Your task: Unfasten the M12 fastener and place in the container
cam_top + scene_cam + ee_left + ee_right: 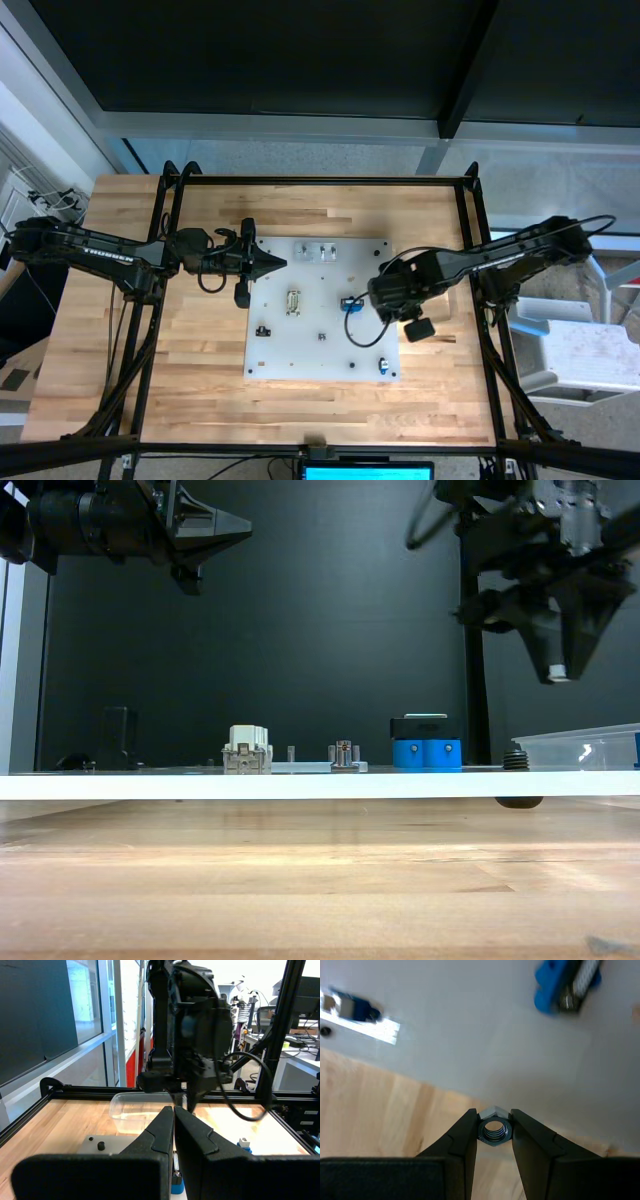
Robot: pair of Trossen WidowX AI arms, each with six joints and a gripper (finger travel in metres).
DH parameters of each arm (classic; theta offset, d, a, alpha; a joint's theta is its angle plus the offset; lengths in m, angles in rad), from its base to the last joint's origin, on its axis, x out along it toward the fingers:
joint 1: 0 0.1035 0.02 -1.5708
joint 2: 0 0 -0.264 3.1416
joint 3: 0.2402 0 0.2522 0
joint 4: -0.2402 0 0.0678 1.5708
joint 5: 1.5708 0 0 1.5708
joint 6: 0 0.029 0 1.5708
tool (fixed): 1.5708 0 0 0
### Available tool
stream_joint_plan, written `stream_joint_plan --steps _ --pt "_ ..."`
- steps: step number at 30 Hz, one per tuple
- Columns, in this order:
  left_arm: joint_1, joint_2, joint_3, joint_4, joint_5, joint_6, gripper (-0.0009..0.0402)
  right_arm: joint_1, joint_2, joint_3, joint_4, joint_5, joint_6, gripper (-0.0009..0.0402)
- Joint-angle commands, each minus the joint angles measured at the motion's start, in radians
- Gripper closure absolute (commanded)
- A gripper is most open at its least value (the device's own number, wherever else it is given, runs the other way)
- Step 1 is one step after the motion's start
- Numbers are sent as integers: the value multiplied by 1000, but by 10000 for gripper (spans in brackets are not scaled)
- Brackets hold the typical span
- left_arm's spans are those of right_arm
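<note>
So the right end effector (pixel 494 1121) has its two fingers clamped on the M12 nut (pixel 494 1130). It's a small silver hex nut, pinched by its flats, and you can look straight through the threaded hole from the right wrist view. It's held up in the air, with the edge of the white board (pixel 300 350) and the wooden surface (pixel 180 380) beneath it.

In the low view the nut hangs well above the board, up and slightly right of the black stud (pixel 515 761). The stud is bare, with its ribs showing.

The clear container (pixel 590 746) sits low at the right, behind the stud in that view. The nut is well above its rim and not inside it. I can't tell if it's actually hanging over the tub or just beside it.

The left end effector (pixel 275 263) is parked up high over the board's far left edge. It points inward, with its fingers pressed together and nothing between them.

A blue block (pixel 427 752) stands on the board left of the stud.
</note>
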Motion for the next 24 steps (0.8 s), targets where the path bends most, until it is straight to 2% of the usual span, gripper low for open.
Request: stream_joint_plan --steps 1,14,21,22,24 --pt "0 0 0 0 0 0 393 -19 -61 -62 2 -1 2 361" --pt "0 0 0 0 0 0 393 -125 -277 -270 -12 -2 10 361" --pt "0 0 0 0 0 0 393 -174 -365 -330 -39 3 34 361" --pt "0 0 0 0 0 0 393 -179 -374 -338 -39 13 40 361" --pt "0 0 0 0 0 0 393 -189 -381 -349 -39 57 62 361"
